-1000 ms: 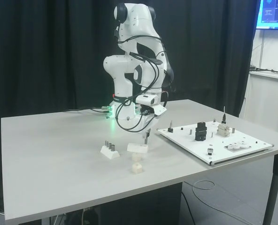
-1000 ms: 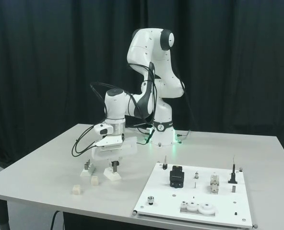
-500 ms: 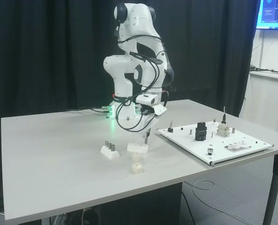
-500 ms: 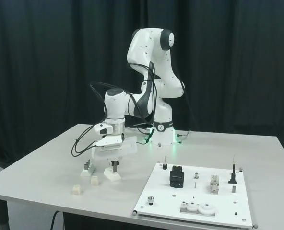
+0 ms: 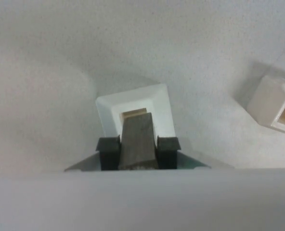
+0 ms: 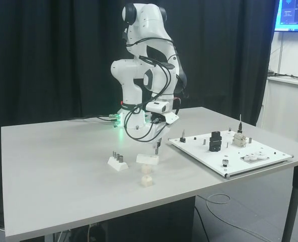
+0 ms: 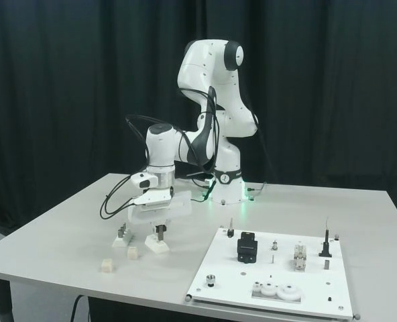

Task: Insert square peg 4.

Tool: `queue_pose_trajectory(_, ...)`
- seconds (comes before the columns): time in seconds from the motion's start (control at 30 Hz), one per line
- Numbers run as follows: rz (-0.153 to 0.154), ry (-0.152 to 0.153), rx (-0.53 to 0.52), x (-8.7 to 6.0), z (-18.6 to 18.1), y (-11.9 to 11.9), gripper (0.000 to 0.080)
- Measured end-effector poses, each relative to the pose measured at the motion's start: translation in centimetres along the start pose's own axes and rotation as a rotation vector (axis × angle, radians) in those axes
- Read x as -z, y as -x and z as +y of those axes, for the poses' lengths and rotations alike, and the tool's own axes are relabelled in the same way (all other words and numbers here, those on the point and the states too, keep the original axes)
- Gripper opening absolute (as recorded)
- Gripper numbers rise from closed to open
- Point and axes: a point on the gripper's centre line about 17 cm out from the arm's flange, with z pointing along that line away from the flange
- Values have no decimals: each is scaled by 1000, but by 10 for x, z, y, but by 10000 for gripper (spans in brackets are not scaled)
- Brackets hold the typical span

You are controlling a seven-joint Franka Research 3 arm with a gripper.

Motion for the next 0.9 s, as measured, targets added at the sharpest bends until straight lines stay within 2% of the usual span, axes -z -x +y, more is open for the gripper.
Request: queue_pose_trajectory(0.9,6,-8,-9,1,-5,-5,159)
